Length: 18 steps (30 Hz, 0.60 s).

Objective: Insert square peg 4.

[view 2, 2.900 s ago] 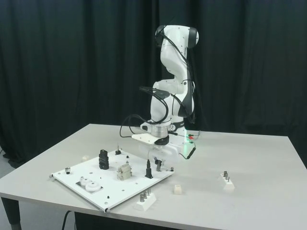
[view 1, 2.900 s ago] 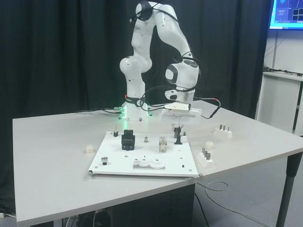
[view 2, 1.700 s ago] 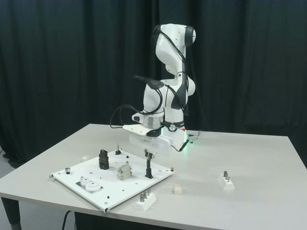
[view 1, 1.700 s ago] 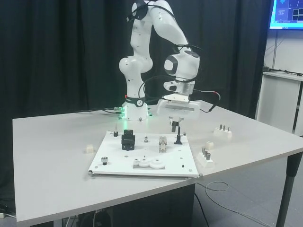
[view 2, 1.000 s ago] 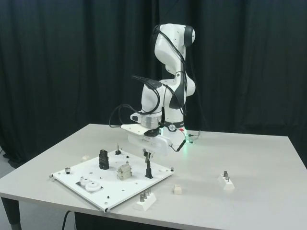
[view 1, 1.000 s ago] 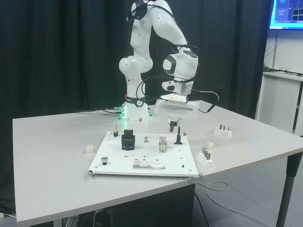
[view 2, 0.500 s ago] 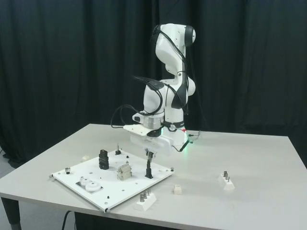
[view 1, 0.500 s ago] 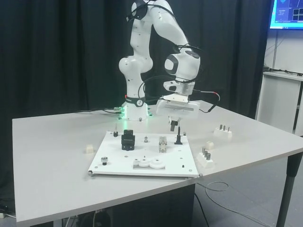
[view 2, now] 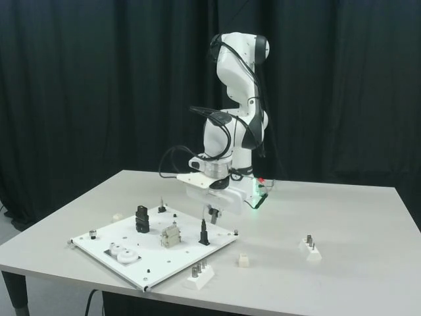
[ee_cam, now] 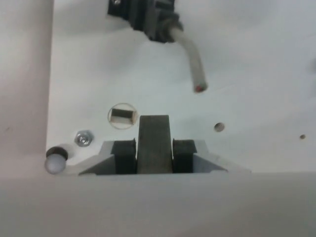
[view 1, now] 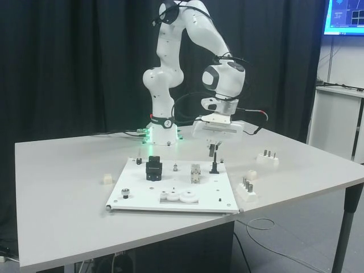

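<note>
In the wrist view my gripper point(ee_cam: 154, 157) is shut on a grey square peg point(ee_cam: 154, 132), held upright between the two black fingers point(ee_cam: 124, 156). A square hole point(ee_cam: 122, 115), set in a round insert of the white board point(ee_cam: 256, 74), lies just beside the peg's tip and slightly off from it. In the first room view the gripper point(view 1: 213, 149) hangs a little above the board's point(view 1: 142, 190) far right part, close to a black upright post point(view 1: 214, 166). The second room view shows the gripper point(view 2: 212, 212) above the board point(view 2: 99, 247) too.
A black fixture with a grey cable end point(ee_cam: 192, 64) sits near the hole, along with a nut point(ee_cam: 84, 138) and a small white knob point(ee_cam: 55, 161). On the board stand a black block point(view 1: 153, 169) and white gears point(view 1: 179, 197). White peg holders point(view 1: 247, 190) point(view 1: 267, 158) stand on the table.
After lifting off the board and swinging toward its middle, the gripper has shifted back toward the board's far right part, still holding the peg at about the same height.
</note>
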{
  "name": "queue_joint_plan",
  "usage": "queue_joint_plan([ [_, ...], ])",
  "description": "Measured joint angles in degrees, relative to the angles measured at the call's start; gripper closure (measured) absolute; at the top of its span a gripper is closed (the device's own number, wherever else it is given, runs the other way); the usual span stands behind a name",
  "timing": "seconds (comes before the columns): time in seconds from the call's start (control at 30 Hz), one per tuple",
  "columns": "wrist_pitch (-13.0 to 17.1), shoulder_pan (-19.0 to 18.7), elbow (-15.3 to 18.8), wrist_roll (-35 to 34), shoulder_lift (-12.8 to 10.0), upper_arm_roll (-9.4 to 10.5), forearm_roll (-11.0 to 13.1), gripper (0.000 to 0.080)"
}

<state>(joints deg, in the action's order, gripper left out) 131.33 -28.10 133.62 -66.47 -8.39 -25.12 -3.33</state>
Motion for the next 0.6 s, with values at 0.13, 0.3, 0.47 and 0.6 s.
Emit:
queue_joint_plan([
  [0.13,0.17,0.00,0.46,-0.94,-0.15,0.08,1.03,0.0647],
  [0.3,1.74,0.00,1.56,-2.14,-0.18,0.08,1.61,0.0647],
  [0.47,3.73,0.00,2.64,-2.48,-0.25,0.13,2.10,0.0647],
  [0.6,4.85,0.00,3.20,-2.48,-0.41,0.37,2.97,0.0647],
])
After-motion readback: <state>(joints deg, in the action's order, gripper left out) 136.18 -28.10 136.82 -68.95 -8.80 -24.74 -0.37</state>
